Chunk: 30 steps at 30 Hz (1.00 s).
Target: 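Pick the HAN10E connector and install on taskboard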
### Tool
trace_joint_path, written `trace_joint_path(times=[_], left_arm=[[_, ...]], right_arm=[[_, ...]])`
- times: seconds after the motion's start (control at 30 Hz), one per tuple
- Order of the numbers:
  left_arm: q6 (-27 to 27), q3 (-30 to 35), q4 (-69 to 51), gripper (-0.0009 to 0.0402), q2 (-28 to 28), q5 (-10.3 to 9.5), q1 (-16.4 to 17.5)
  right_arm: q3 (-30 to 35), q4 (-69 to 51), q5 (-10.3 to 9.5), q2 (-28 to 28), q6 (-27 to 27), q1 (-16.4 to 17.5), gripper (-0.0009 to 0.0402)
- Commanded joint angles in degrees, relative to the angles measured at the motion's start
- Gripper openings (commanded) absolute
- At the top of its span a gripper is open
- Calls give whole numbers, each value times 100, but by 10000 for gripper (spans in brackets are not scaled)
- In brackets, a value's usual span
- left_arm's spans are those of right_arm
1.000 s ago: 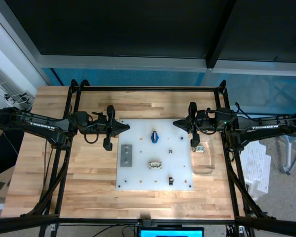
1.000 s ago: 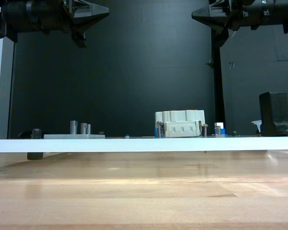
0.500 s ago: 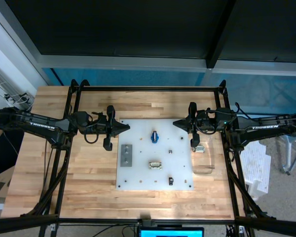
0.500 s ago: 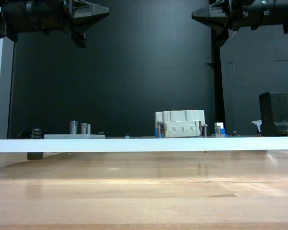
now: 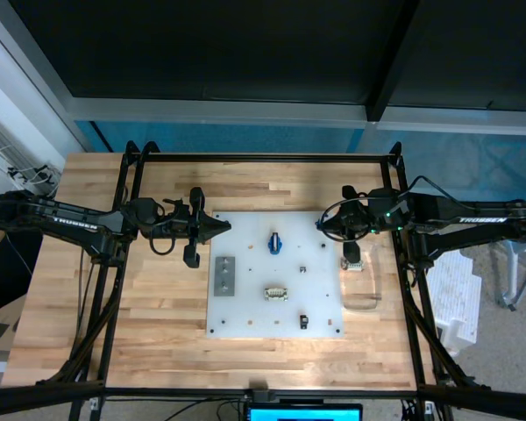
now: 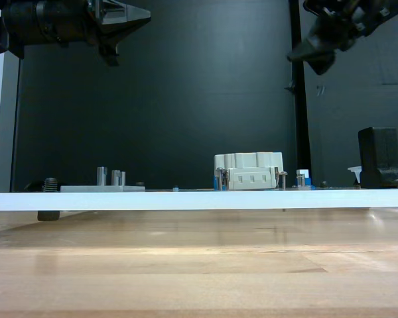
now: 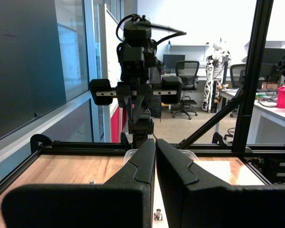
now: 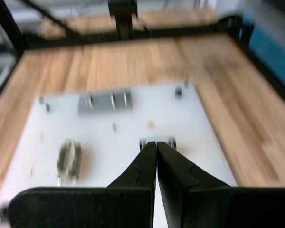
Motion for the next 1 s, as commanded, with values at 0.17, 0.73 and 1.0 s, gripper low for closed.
trace_joint_path(times=[0.17, 0.73, 1.0], left_arm=[[0, 2, 0, 1, 2, 2, 0], [0, 2, 0, 1, 2, 2, 0], [0, 2, 2, 1, 2, 2, 0]], right_arm=[[577, -2055, 7, 223, 63, 2, 0], [909, -4212, 0, 1034, 114, 76, 0], [909, -4365, 2, 1366, 173, 369, 0]])
